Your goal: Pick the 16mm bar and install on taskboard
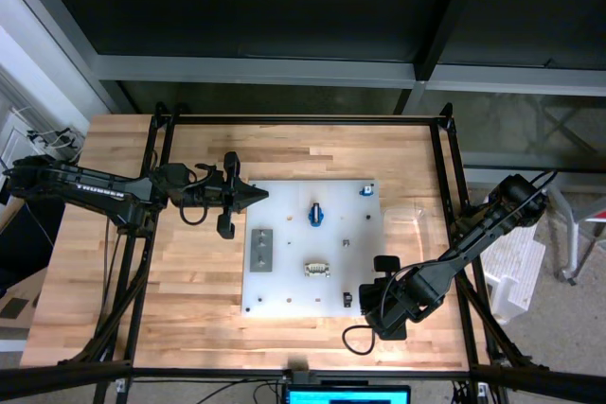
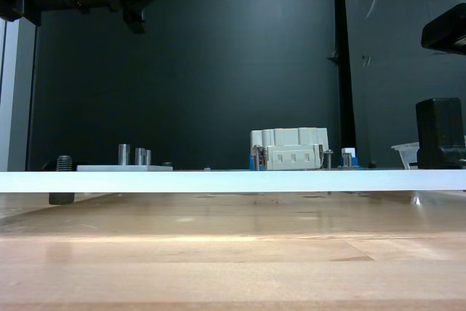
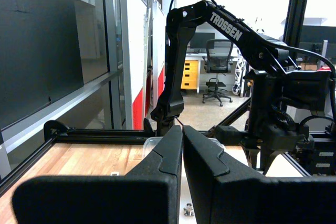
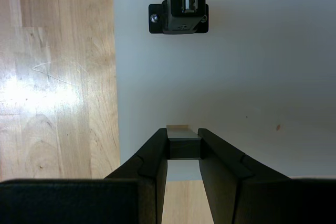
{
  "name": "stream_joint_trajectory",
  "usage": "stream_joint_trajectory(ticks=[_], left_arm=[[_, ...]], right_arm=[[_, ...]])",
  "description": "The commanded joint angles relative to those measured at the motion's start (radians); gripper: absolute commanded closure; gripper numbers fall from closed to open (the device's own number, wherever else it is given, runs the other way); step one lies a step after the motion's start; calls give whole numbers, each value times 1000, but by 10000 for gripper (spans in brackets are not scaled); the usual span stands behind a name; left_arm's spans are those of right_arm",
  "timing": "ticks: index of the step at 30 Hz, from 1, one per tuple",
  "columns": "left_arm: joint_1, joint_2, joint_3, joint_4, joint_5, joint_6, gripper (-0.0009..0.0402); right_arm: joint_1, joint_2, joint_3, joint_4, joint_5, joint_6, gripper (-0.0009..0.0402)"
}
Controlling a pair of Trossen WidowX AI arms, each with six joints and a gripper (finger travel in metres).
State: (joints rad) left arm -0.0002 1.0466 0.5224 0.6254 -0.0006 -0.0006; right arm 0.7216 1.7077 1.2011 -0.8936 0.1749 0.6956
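Note:
My right gripper [image 4: 184, 145] hangs over the white task board [image 4: 252, 77] near its front right corner, shut on a short dark bar [image 4: 184, 147] seen end-on between its fingertips; I take it for the 16mm bar. In the high view this gripper [image 1: 381, 283] sits beside the board's right edge. In the same view, my left gripper [image 1: 254, 196] hovers high over the board's [image 1: 284, 295] left edge, pointing right. The left wrist view shows its fingers [image 3: 168, 153] pressed together with nothing between them. A grey plate [image 1: 260, 251] with short pegs [image 2: 124, 154] lies on the board's left half.
A black USB socket [image 4: 184, 4] is fixed to the board just ahead of the right gripper. A beige connector [image 1: 317, 270] sits mid-board, a blue part [image 1: 315, 214] farther back, and a small blue piece [image 1: 365, 190] at the back right corner. Black frame rails [image 1: 445, 167] border the table.

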Motion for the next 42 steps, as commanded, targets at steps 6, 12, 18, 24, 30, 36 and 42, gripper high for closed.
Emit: stream_joint_trajectory(ticks=[6,12,18,24,30,36,42], left_arm=[[0,0,0,0,0,0,393],[0,0,0,0,0,0,393],[0,0,0,0,0,0,393],[0,0,0,0,0,0,393],[0,0,0,0,0,0,393],[0,0,0,0,0,0,393],[0,0,0,0,0,0,393]], right_arm=[[1,-13,2,10,17,-6,393],[1,-14,2,11,17,-16,393],[1,-14,2,9,18,-37,393],[3,-19,1,10,22,-54,393],[24,-54,-12,14,69,-45,393],[41,-79,-58,65,69,-45,393],[48,-79,-77,94,96,-46,393]])
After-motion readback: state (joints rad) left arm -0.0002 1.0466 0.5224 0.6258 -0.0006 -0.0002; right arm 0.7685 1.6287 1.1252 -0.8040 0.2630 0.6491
